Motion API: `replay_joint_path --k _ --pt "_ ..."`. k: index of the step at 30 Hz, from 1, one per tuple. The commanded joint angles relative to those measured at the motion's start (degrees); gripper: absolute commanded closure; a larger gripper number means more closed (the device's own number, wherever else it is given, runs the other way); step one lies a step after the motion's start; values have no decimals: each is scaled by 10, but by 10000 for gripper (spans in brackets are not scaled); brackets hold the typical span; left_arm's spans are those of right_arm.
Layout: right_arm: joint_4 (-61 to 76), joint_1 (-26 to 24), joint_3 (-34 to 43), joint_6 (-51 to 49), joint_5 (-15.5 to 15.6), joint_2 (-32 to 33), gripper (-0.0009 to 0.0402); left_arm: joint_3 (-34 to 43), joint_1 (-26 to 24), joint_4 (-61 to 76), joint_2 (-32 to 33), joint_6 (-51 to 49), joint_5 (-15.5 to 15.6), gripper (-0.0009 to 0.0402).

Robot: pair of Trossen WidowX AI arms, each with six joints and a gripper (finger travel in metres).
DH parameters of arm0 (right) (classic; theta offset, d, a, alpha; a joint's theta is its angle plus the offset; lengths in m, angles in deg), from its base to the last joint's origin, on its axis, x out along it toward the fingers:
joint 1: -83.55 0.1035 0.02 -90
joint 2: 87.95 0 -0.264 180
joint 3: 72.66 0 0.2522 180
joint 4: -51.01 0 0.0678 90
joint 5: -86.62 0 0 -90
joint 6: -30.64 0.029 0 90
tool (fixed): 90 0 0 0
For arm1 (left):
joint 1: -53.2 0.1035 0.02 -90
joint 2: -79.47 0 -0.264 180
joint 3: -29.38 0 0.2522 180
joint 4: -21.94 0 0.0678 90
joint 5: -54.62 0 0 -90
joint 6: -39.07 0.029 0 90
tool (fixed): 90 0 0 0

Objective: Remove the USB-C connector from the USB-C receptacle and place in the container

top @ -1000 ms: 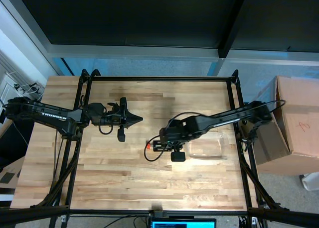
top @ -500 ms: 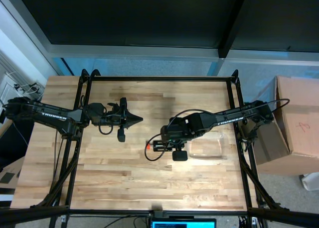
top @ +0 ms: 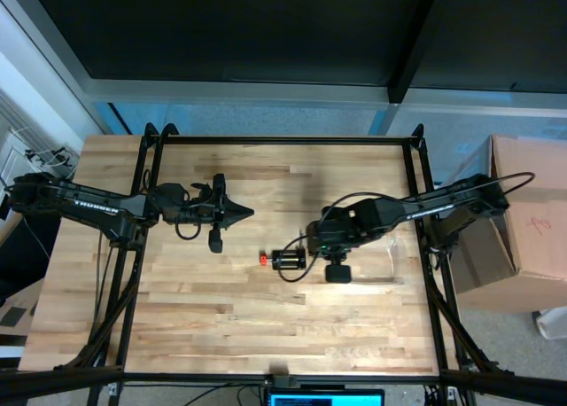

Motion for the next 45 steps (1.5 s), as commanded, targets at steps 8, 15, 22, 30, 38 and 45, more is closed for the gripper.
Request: replay_joint_path --k 8,15,22,30,38,45 --pt "-2 26 -170 65 0 -135 393 0 0 0 0 0 0 393" --pt "-2 51 -256 118 7 -201 393 0 0 0 0 0 0 393" --pt "-6 55 -300 137 17 -216 390 0 0 0 0 0 0 393" --pt "-14 55 -307 142 12 -216 268 0 0 0 0 0 0 393" --pt "-13 55 -307 141 1 -216 172 0 0 0 0 0 0 393" --pt "-11 55 -307 141 0 -216 181 0 0 0 0 0 0 393"
